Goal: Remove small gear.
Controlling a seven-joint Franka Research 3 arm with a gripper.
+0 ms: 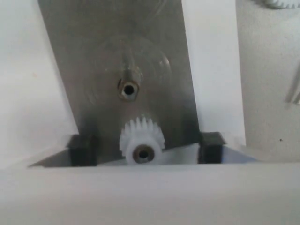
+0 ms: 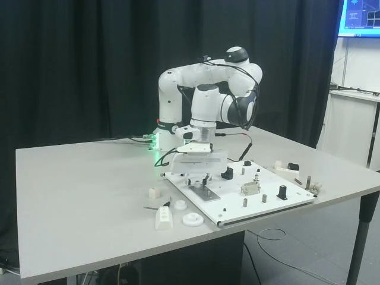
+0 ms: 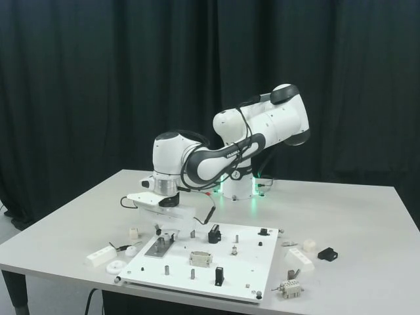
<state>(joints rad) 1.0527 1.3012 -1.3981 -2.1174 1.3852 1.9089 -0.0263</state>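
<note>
While the fingers (image 1: 145,149) stand spread, one black pad on each side of the small gear (image 1: 142,139) and neither touching it, the gear sits on its shaft on the grey metal plate (image 1: 117,56), beside an empty shaft (image 1: 128,88). Its bore faces the wrist camera, so its axis likely stands upright off the plate. Closing off-centre could make the pads skid on the teeth; a tilted pull might jam it on the shaft.
</note>
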